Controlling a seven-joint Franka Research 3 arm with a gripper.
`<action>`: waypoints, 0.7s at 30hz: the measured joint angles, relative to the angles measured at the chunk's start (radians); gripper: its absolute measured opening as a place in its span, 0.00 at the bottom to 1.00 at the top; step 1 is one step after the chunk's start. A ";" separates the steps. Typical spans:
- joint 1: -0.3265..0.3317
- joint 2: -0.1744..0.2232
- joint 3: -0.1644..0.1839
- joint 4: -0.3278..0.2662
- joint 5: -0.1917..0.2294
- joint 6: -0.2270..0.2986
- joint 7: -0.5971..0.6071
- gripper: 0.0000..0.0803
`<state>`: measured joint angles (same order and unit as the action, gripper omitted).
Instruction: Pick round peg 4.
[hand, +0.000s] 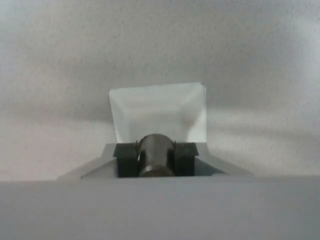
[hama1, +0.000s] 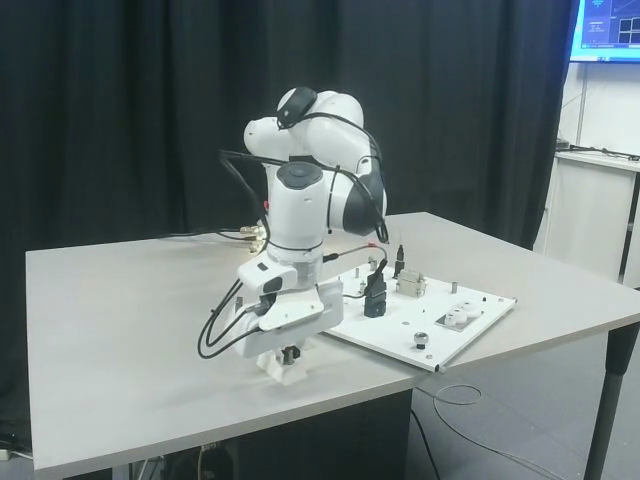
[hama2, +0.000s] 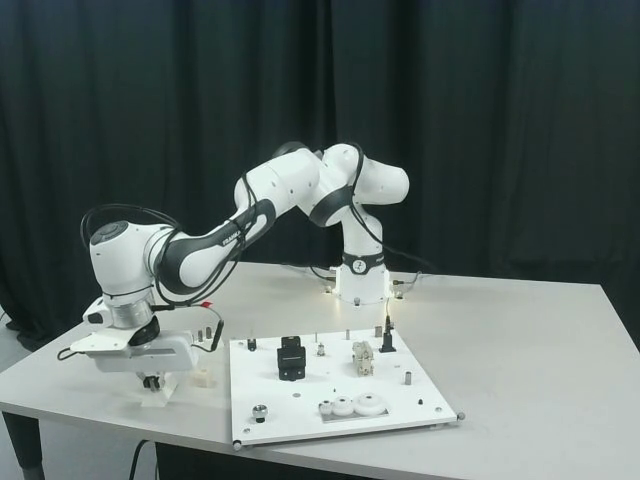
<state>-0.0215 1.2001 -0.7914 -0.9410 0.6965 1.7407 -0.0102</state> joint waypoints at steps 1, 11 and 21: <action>0.000 -0.003 0.002 0.000 -0.004 -0.003 0.001 0.18; 0.000 -0.046 0.023 0.000 -0.051 -0.051 0.029 0.18; 0.001 -0.091 0.043 0.000 -0.091 -0.081 0.046 0.18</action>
<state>-0.0210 1.1093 -0.7488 -0.9411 0.6052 1.6600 0.0356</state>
